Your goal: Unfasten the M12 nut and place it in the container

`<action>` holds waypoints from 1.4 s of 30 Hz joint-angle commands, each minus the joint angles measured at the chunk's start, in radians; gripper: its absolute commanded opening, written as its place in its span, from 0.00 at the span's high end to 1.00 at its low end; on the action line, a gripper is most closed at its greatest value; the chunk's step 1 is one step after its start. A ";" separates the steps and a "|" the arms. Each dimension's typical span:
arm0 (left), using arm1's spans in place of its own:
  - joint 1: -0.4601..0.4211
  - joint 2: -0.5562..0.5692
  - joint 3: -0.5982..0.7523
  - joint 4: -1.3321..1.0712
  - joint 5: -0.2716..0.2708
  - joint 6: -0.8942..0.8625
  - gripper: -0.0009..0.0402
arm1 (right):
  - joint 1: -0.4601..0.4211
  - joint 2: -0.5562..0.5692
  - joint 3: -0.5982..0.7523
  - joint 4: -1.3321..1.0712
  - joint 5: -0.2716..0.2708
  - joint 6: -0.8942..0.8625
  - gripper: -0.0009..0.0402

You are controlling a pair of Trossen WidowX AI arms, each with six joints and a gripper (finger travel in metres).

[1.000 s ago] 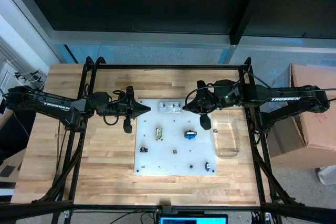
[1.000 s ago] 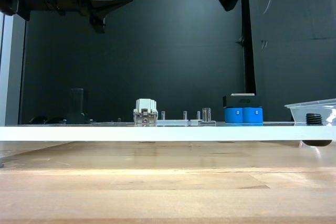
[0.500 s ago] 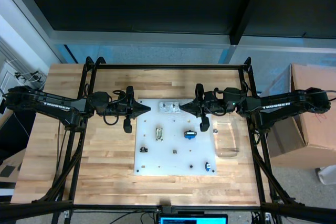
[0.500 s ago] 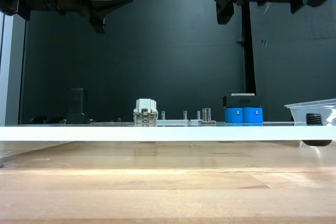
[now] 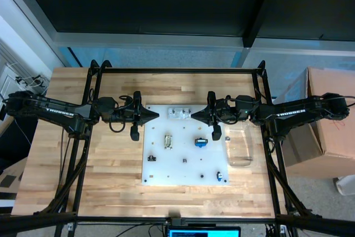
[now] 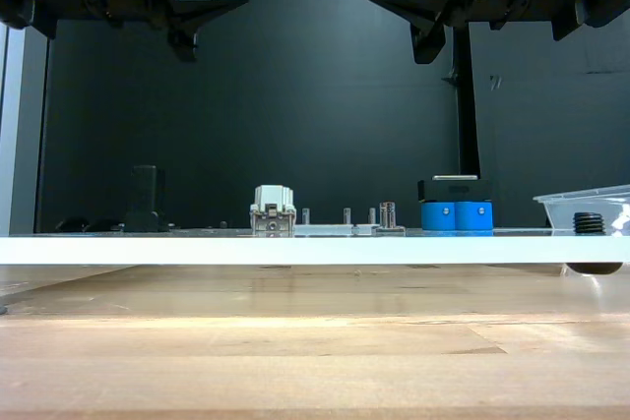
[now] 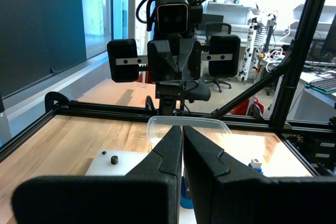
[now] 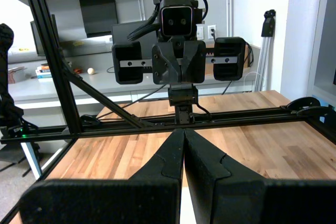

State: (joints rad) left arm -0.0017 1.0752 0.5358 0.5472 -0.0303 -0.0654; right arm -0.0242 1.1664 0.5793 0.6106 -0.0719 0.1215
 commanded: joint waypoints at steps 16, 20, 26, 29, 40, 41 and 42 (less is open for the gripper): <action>0.000 0.000 0.000 0.000 0.000 0.000 0.98 | 0.000 0.000 0.000 -0.020 0.000 0.000 0.98; 0.000 0.000 0.000 0.000 0.000 0.000 0.98 | 0.001 0.000 0.000 -0.050 0.000 0.001 0.98; 0.000 0.000 0.000 0.000 0.000 0.000 0.98 | 0.000 0.000 0.000 -0.075 0.001 0.001 0.98; 0.000 0.000 0.000 0.000 0.000 0.000 0.98 | 0.000 0.000 0.000 -0.093 0.000 0.000 0.98; 0.000 0.000 0.000 0.000 0.000 0.000 0.98 | 0.000 0.000 0.000 -0.098 0.000 0.000 0.98; 0.000 0.000 0.000 0.000 0.000 0.000 0.98 | 0.000 0.000 0.000 -0.098 0.000 0.000 0.98; 0.000 0.000 0.000 0.000 0.000 0.000 0.98 | 0.000 0.000 0.000 -0.098 0.000 0.000 0.98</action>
